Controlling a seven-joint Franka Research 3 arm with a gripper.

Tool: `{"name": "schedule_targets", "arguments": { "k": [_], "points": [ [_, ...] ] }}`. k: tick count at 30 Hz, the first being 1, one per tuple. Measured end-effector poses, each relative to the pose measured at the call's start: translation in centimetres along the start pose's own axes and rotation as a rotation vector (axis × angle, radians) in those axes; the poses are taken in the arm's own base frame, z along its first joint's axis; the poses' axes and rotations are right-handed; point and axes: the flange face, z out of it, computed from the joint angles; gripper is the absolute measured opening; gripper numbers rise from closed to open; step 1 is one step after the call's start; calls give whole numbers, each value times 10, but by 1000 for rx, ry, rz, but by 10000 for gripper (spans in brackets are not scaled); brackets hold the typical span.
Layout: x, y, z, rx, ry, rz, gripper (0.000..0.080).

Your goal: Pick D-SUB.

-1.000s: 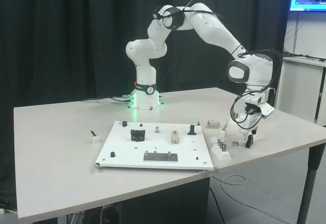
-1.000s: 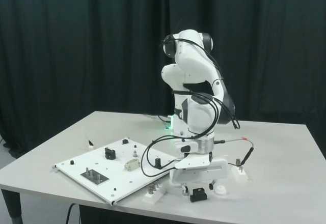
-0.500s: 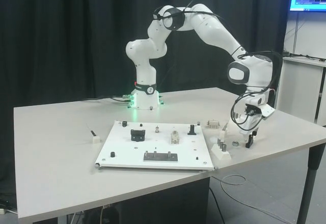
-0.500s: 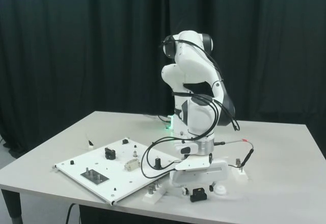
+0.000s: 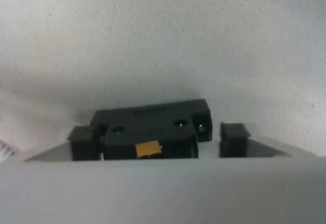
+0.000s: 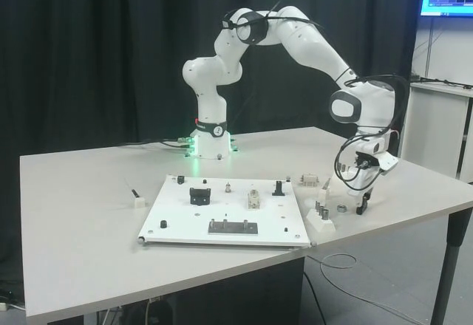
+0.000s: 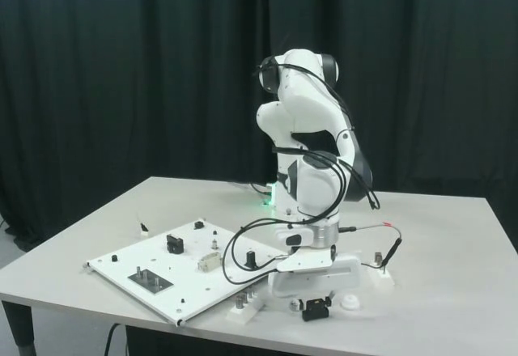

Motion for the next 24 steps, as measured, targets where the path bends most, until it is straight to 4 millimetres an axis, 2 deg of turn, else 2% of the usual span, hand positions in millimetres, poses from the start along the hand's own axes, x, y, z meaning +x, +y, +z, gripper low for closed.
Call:
{"name": "schedule_targets", "arguments": {
  "k": [1,2,9,10,24],
  "points": [
    [0,0,0,0,0,-1,698],
    [0,0,0,0,0,-1,512],
    [1,0,1,1,3,-2,512],
    [1,0,1,1,3,-2,380],
    [6,-7,-13,4,8,-4,383]
  ]
}}
